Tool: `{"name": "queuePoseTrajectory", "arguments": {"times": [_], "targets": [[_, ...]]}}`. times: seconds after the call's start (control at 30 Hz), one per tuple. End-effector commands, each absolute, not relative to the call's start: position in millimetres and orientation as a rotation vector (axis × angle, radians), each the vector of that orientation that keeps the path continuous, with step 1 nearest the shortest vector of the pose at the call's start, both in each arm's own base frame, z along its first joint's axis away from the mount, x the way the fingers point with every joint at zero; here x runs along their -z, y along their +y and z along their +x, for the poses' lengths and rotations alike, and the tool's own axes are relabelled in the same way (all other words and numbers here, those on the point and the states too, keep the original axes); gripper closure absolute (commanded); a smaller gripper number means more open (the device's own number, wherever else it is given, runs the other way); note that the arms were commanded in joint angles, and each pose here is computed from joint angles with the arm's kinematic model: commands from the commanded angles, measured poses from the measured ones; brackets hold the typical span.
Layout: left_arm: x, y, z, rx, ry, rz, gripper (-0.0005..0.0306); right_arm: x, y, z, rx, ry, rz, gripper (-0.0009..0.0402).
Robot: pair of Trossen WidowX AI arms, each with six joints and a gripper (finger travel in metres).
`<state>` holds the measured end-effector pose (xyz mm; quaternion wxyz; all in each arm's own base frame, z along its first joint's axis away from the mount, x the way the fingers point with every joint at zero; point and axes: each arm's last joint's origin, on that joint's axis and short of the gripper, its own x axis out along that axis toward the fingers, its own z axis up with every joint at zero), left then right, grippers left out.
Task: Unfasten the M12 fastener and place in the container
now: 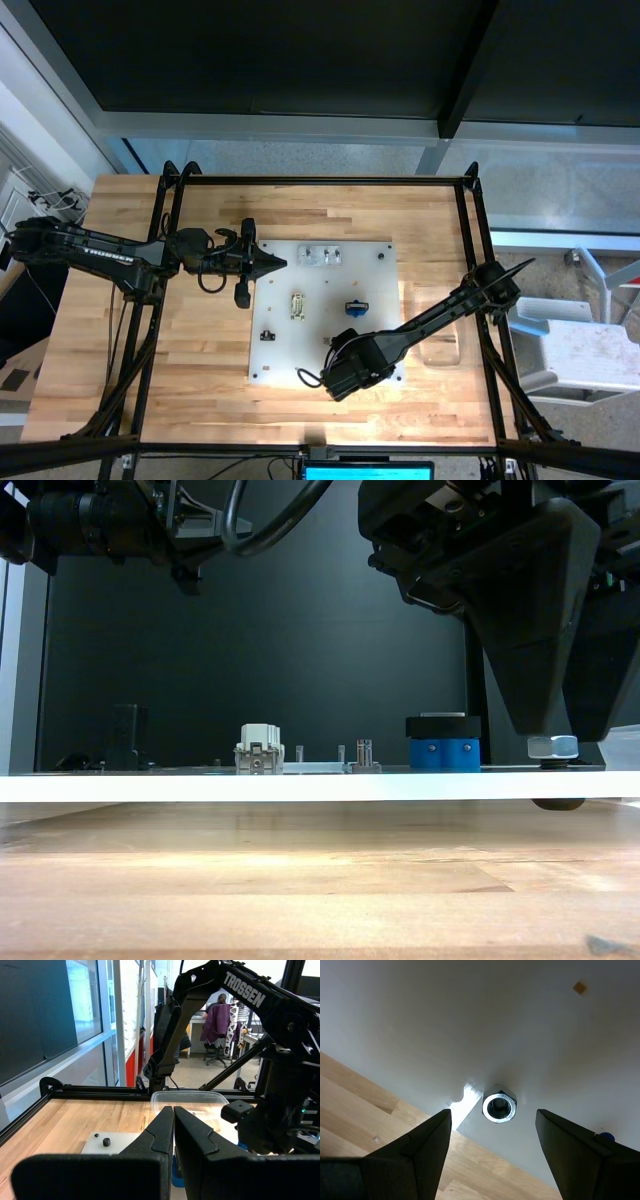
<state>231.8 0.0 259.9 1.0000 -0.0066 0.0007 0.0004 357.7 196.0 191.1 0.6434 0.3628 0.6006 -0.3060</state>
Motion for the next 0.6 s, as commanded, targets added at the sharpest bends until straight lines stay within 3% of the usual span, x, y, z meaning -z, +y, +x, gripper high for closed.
{"name": "queuePoseTrajectory", "arguments": {"times": [0.03, 0.6], "targets": [[-259.9, 0.0, 231.8, -0.001, 0.001, -0.013, 0.0300, -187.0, 194.1, 358.5, 0.701, 1.367, 0.826, 0.0169], [-259.9, 0.0, 231.8, -0.001, 0.001, -0.013, 0.0300, -185.0, 186.5, 360.9, 0.723, 1.368, 0.835, 0.0231]]}}
